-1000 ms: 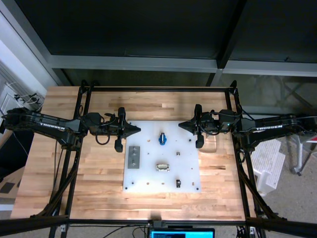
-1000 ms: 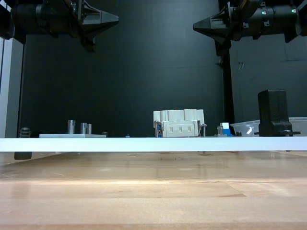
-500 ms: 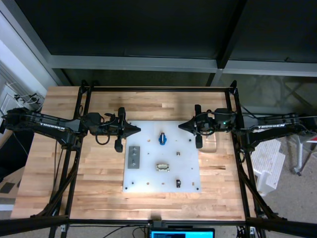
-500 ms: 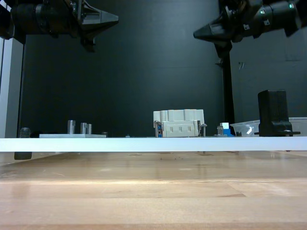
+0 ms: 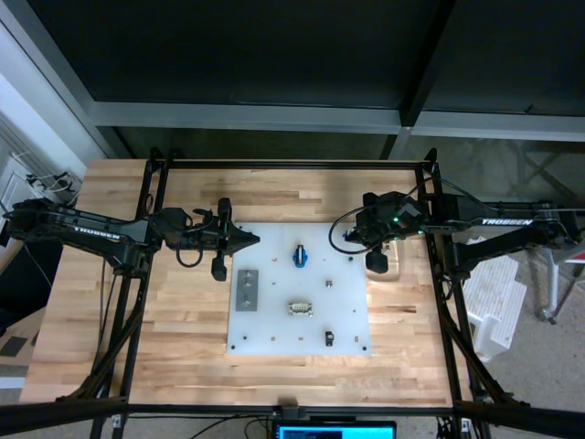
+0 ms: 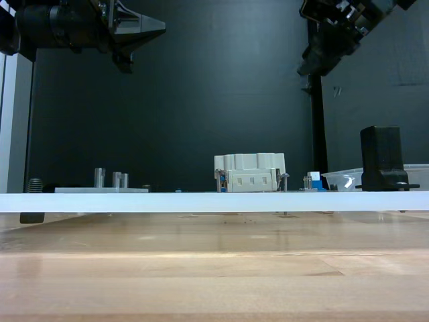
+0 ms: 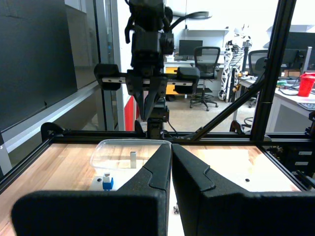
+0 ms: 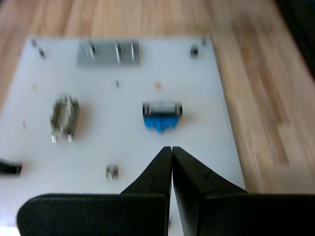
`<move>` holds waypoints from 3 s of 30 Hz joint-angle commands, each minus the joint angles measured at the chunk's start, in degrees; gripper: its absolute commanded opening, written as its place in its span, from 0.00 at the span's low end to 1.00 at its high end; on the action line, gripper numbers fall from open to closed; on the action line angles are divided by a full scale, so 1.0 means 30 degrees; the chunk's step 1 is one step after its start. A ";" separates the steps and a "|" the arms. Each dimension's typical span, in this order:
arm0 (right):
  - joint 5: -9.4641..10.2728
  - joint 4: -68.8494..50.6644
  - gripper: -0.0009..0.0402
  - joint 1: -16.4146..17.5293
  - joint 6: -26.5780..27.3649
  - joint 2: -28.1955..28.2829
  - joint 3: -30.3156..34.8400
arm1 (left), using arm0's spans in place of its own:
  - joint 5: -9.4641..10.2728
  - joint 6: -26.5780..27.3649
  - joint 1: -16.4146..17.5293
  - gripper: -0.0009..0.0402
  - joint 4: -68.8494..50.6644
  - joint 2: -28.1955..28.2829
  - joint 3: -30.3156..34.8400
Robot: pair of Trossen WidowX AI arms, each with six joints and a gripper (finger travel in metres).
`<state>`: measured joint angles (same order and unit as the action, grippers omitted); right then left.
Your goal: Pick the 16mm bar and install on taskboard
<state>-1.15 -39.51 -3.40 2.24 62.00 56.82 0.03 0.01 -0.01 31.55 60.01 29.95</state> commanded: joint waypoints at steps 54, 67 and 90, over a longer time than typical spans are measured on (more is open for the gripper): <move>-0.1246 -0.7563 0.53 -0.3381 0.4874 0.0678 -0.3934 | 0.0000 0.0000 0.0000 0.02 0.0000 0.0000 0.0000; -0.1064 -0.5697 0.53 -0.3869 0.5340 0.0874 -0.5537 | 0.0000 0.0000 0.0000 0.02 -0.0007 -0.0007 0.0000; -0.1071 -0.3854 0.53 -0.3971 0.6441 0.1151 -0.6696 | 0.0000 0.0000 0.0000 0.02 0.0000 0.0000 0.0000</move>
<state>-4.36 -51.07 -15.25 21.67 65.39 36.84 0.03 0.01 -0.01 31.53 59.99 29.93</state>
